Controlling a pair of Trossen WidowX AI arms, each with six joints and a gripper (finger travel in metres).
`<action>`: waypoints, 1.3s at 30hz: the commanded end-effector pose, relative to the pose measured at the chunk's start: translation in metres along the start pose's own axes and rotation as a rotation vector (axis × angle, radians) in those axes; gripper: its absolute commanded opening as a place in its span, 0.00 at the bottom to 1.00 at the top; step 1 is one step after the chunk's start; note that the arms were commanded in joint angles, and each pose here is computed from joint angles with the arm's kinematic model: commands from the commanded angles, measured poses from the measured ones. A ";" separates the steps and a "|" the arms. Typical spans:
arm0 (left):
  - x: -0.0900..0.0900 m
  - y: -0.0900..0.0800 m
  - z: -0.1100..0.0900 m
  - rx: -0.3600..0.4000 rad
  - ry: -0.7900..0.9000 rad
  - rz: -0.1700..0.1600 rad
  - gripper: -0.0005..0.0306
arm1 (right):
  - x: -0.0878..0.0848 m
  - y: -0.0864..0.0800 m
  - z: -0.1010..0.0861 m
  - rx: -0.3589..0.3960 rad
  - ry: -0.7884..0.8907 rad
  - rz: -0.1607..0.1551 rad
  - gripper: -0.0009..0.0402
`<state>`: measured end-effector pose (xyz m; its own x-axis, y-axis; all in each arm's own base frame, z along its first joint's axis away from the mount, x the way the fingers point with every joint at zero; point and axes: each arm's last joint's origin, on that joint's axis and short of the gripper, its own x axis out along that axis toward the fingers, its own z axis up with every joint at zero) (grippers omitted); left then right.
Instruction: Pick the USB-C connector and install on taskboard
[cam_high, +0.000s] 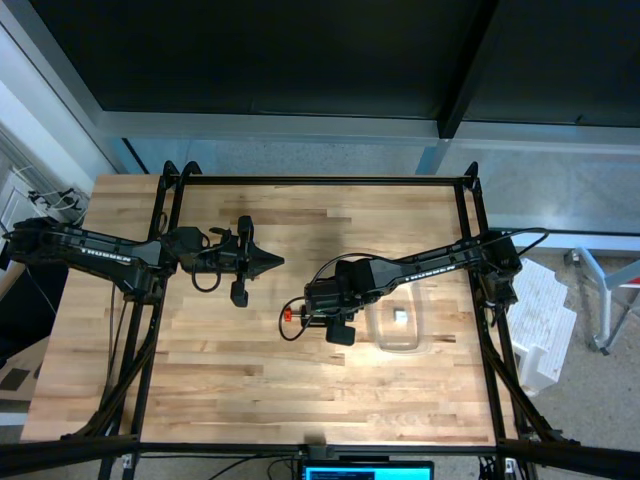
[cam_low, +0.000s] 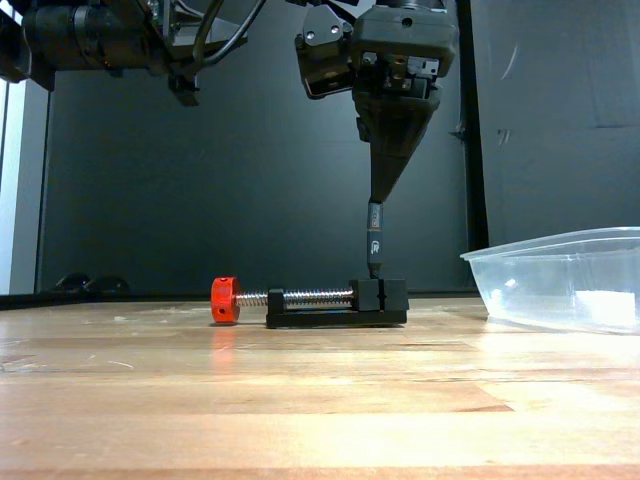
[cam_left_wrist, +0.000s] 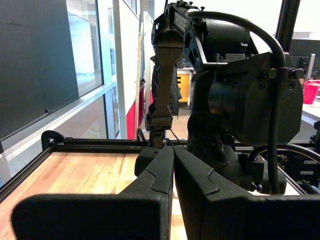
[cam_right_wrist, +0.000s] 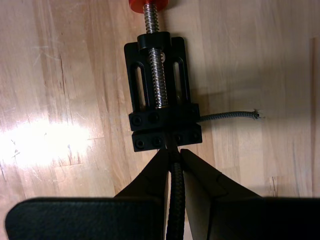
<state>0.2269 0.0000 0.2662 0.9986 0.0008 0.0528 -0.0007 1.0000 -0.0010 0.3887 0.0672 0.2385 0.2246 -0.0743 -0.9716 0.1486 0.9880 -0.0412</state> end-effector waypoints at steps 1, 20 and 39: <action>0.000 0.000 0.000 0.000 0.000 0.000 0.02 | 0.008 0.000 -0.002 -0.008 0.009 -0.002 0.02; 0.000 0.000 0.000 0.000 0.000 0.000 0.02 | 0.002 0.000 -0.002 -0.015 -0.015 0.006 0.08; 0.000 0.000 0.000 0.000 -0.001 0.000 0.02 | -0.048 -0.009 -0.011 -0.048 -0.127 0.039 0.57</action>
<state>0.2269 0.0000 0.2664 0.9986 0.0004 0.0536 -0.0003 1.0000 -0.0006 0.3686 0.0642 0.2763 0.3338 -0.0502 -0.9413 0.1017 0.9947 -0.0170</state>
